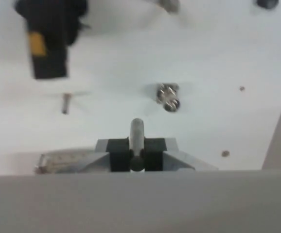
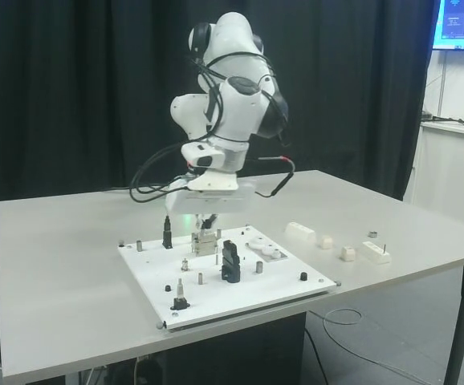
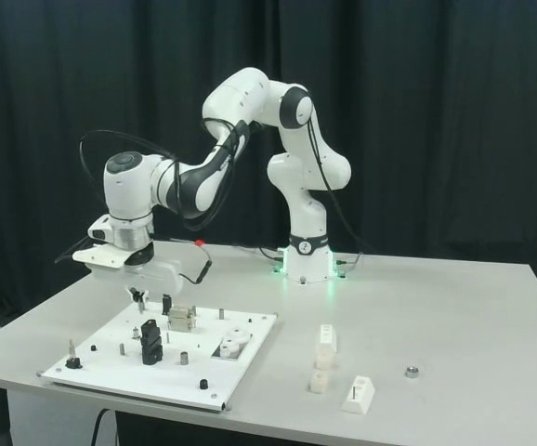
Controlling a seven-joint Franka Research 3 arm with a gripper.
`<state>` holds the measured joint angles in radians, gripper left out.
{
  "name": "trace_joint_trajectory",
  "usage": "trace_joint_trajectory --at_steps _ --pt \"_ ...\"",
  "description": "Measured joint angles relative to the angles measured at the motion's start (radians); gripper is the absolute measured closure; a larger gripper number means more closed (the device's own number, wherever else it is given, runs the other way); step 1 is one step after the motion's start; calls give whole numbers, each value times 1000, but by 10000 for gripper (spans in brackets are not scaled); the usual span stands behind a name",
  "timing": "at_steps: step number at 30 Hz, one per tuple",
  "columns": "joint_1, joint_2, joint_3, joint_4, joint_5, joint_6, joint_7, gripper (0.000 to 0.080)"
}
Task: Insert round peg 2.
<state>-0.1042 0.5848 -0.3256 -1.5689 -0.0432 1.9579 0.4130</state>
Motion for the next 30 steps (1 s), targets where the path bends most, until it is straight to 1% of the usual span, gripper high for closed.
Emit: trace_joint_trajectory --at_steps 8,13,16,19,24,30 --pt "-1 -32 -54 -75 0 63 -57 745" --pt "-3 -55 -89 -125 0 120 -91 745" --pt "-7 -67 -104 -153 1 165 -108 745" --pt "-15 -75 -113 -178 7 215 -127 745" --pt "-35 -78 -118 -206 33 293 -168 745" --pt "-60 -74 -118 -226 78 356 -221 745"
